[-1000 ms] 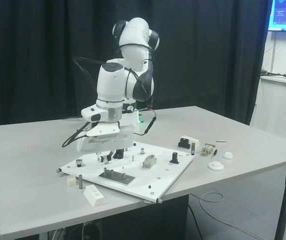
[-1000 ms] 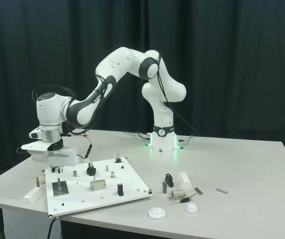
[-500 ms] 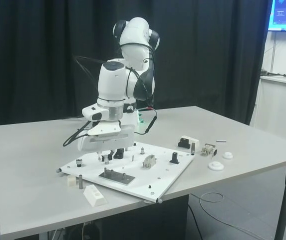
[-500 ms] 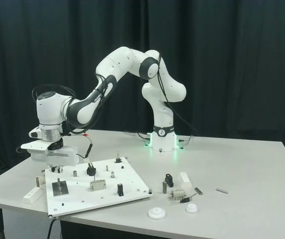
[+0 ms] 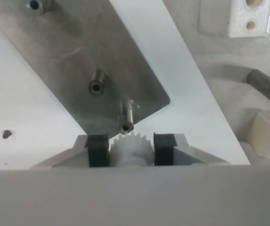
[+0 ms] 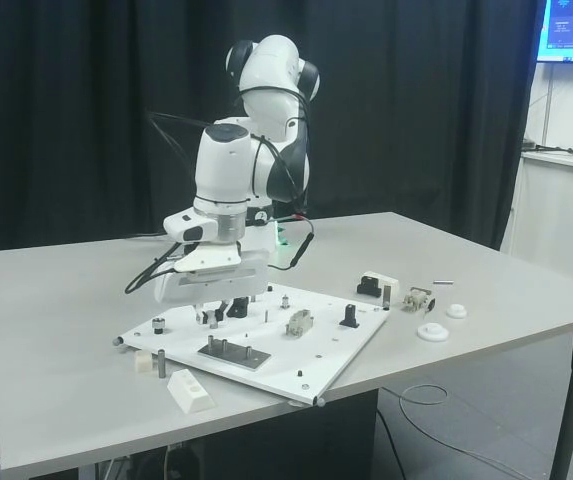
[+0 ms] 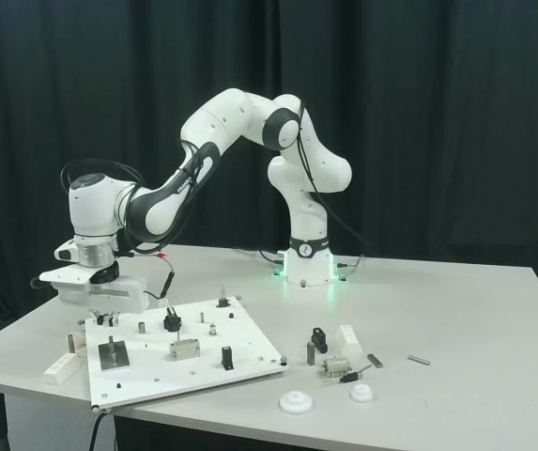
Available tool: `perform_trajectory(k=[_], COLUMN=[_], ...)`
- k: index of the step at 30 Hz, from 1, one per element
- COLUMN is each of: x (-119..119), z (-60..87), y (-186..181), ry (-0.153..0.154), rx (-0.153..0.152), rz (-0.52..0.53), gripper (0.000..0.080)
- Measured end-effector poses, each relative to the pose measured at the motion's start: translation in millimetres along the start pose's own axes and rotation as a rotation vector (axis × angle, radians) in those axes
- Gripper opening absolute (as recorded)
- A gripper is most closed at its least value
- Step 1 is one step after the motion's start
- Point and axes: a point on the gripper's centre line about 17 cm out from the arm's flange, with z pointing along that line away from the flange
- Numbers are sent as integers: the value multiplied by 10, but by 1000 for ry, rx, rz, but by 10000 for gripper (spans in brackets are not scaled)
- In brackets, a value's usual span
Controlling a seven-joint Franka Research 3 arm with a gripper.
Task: Place small gear.
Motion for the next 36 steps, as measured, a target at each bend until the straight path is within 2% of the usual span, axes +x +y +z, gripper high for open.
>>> perform_trajectory(k=[24, 29, 36], x=[6, 16, 31], z=[0, -23, -132], y=[-27, -165, -532], ry=[-2, -15, -48], rx=[2, 22, 71], rz=[1, 6, 21], gripper=[198, 198, 198])
